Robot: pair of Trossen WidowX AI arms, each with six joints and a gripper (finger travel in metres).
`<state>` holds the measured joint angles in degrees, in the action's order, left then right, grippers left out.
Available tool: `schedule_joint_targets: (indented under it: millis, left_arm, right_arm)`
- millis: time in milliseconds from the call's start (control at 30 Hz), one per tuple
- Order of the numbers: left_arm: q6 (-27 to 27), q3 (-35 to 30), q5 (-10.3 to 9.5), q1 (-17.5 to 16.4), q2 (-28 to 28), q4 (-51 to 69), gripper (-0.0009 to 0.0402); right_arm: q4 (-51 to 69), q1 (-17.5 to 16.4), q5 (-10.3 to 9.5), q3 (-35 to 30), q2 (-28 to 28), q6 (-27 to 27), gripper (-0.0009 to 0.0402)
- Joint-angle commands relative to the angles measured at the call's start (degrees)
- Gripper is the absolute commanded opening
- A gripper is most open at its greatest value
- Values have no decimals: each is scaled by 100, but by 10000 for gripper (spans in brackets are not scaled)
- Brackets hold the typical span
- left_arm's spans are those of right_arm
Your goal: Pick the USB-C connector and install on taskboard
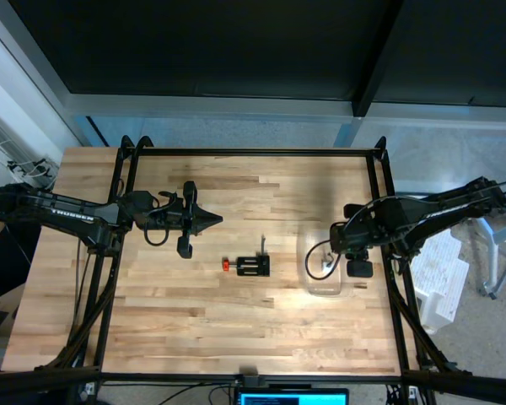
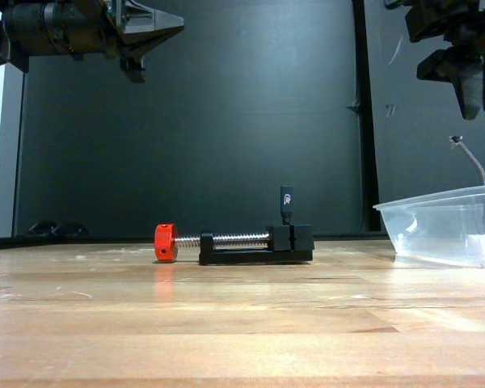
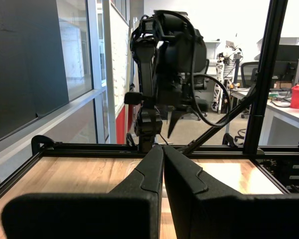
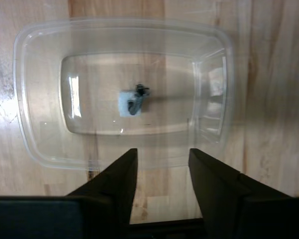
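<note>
The USB-C connector (image 4: 129, 103), a small white block with a dark cable curling up from it, lies in the middle of a clear plastic tray (image 4: 212, 94). High over that tray hangs my right gripper (image 4: 162, 159), pointing straight down, open and holding nothing. In the low view the cable (image 2: 474, 166) sticks up above the tray rim (image 2: 436, 206). The taskboard (image 1: 253, 266), a black block with an orange-red knob (image 2: 166, 242) and an upright dark pin (image 2: 286, 204), lies at the table's middle. My left gripper (image 1: 216, 219) hovers shut, high and to the left of it.
The black frame rails (image 1: 253, 153) run around the table. Bare wood lies between the taskboard and the tray (image 1: 325, 270). In the left wrist view the shut fingers (image 3: 154, 164) point across at the right arm (image 3: 169, 59).
</note>
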<state>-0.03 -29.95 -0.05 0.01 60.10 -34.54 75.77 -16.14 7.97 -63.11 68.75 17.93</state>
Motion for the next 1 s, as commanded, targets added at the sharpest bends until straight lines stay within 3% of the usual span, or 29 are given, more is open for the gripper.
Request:
schedule_joint_targets:
  millis: [33, 433, 1000]
  left_arm:
    - [0, 0, 2, -2, 2, 0, 0]
    - [0, 0, 2, 0, 2, 0, 0]
    - [0, 0, 2, -2, 0, 0, 0]
  right_arm:
    - [-332, -105, -2, 240, 15, 155, 168]
    - [-1270, -140, -155, 981, 118, 317, 173]
    - [-2380, -164, -212, 1808, 304, 208, 173]
